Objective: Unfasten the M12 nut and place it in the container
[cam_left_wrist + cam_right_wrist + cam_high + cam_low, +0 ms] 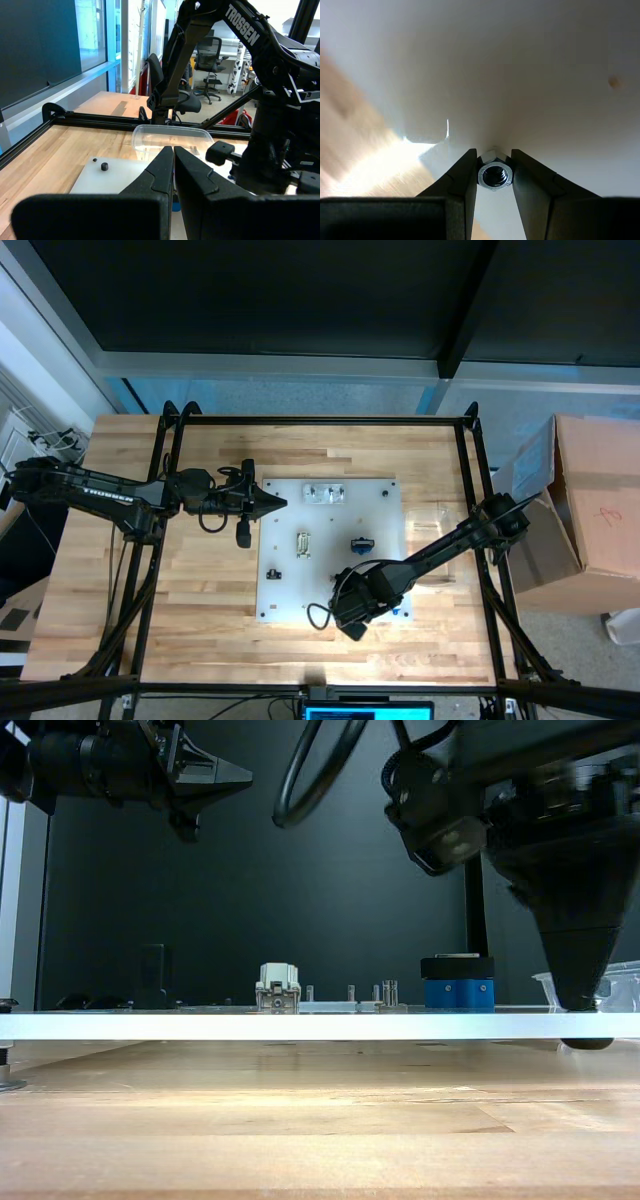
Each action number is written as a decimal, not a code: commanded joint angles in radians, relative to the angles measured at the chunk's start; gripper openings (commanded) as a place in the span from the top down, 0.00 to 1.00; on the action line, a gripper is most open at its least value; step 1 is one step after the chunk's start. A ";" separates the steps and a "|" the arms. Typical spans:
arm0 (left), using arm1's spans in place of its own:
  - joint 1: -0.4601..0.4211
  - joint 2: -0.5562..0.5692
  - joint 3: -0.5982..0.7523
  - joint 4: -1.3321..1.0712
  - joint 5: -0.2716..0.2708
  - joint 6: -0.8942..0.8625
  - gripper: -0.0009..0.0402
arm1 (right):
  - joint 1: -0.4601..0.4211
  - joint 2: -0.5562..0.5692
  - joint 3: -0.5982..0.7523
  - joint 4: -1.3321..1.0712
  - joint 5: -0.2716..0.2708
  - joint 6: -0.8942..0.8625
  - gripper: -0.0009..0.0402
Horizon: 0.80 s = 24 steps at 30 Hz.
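The right fingers [463,186] are closed almost fully on the nut [495,176]. One pad sits on each of two opposite flats, and the bore faces the wrist camera. In the low view their tips reach down to the board [300,1025] near its near right edge. That is where the stud stands, so the nut is probably on its stud. The stud itself is hidden, though, and I cannot tell how much thread remains engaged.

The step in hand looks like turning the nut off.
- Keep the pads square on the flats.
- Rotate about the stud's own axis with no sideways push.
- Let the wrist rise as the thread backs out.
- If wrist travel runs out, release, wind back and regrip on flats, not corners.
- Lift only when the nut moves freely.
- Carry it to the container [150,131] by the board's right side and release it low inside so it does not bounce out.

The left fingers [192,175] are pressed together on nothing. They hang high over the board's far left edge, well apart from the work, above the tabletop [200,580].
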 commanded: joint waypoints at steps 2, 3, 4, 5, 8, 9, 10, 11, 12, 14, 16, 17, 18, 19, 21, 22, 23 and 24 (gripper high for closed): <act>0.000 0.000 0.000 0.000 0.000 0.000 0.98 | 0.000 -0.002 0.000 -0.001 0.000 -0.402 0.96; 0.000 0.000 0.000 0.000 0.000 0.000 0.98 | 0.000 -0.002 0.000 -0.001 0.000 -0.478 0.97; 0.000 0.000 0.000 0.000 0.000 0.000 0.98 | 0.000 -0.002 0.000 -0.001 0.000 -0.551 0.97; 0.000 0.000 0.000 0.000 0.000 0.000 0.98 | 0.000 -0.002 0.000 -0.001 0.000 -0.620 0.97; 0.000 0.000 0.000 0.000 0.000 0.000 0.98 | 0.000 -0.006 0.000 -0.001 0.000 -0.809 0.97; 0.000 0.000 0.000 0.000 0.000 0.000 0.98 | 0.000 -0.007 0.000 0.000 0.000 -0.867 0.97; 0.000 0.000 0.000 0.000 0.000 0.000 0.98 | 0.000 -0.010 0.001 -0.001 0.000 -0.913 0.97; 0.000 0.000 0.000 0.000 0.000 0.000 0.98 | 0.000 -0.015 0.001 -0.001 0.000 -0.959 0.97; 0.000 0.000 0.000 0.000 0.000 0.000 0.98 | 0.000 -0.017 0.001 -0.001 0.000 -1.006 0.97; 0.000 0.000 0.000 0.000 0.000 0.000 0.98 | 0.000 -0.025 0.001 -0.003 0.000 -1.086 0.97; 0.000 0.000 0.000 0.000 0.000 0.000 0.98 | 0.000 -0.033 0.001 -0.008 0.000 -1.159 0.97; 0.000 0.000 0.000 0.000 0.000 0.000 0.98 | 0.000 -0.037 0.001 -0.010 0.000 -1.194 0.97; 0.000 0.000 0.000 0.000 0.000 0.000 0.98 | 0.000 -0.041 0.001 -0.014 0.000 -1.224 0.97; 0.000 0.000 0.000 0.000 0.000 0.000 0.98 | 0.000 -0.042 0.001 -0.019 0.000 -1.256 0.97; 0.000 0.000 0.000 0.000 0.000 0.000 0.98 | 0.000 -0.050 0.001 -0.029 0.000 -1.295 0.97; 0.000 0.000 0.000 0.000 0.000 0.000 0.98 | 0.000 -0.053 0.001 -0.033 0.001 -1.301 0.97; 0.000 0.000 0.000 0.000 0.000 0.000 0.98 | -0.001 -0.062 0.001 -0.037 0.000 -1.307 0.97; 0.000 0.000 0.000 0.000 0.000 0.000 0.98 | -0.003 -0.068 0.001 -0.039 0.000 -1.306 0.97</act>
